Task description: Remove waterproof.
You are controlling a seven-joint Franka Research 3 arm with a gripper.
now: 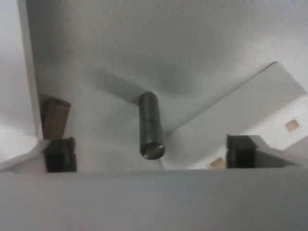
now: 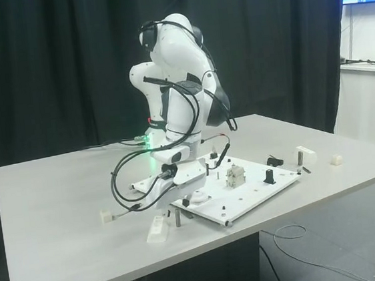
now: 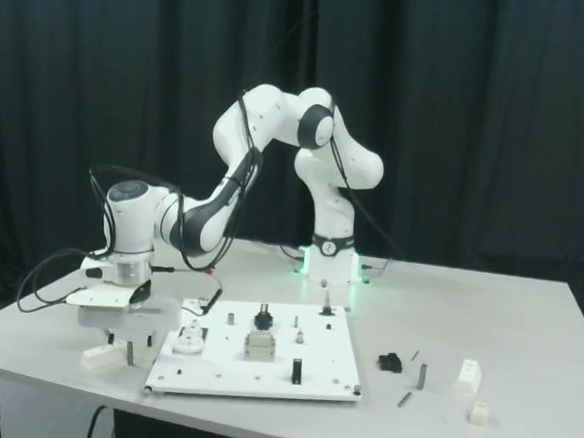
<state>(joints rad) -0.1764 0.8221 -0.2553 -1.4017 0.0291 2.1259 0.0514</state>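
Note:
My gripper hangs low over the grey table, just off the left end of the white board. It is open, with its fingers set wide apart. A short dark grey peg stands upright on the table between them, touching neither. The room views show the same peg under the gripper. The board carries several small fittings, among them a grey-white block and a white disc. I cannot tell which one is the waterproof part.
A white block lies on the table beside the gripper, near the front edge. Another small white block sits further left. Right of the board lie a black part, two loose pegs and two white blocks.

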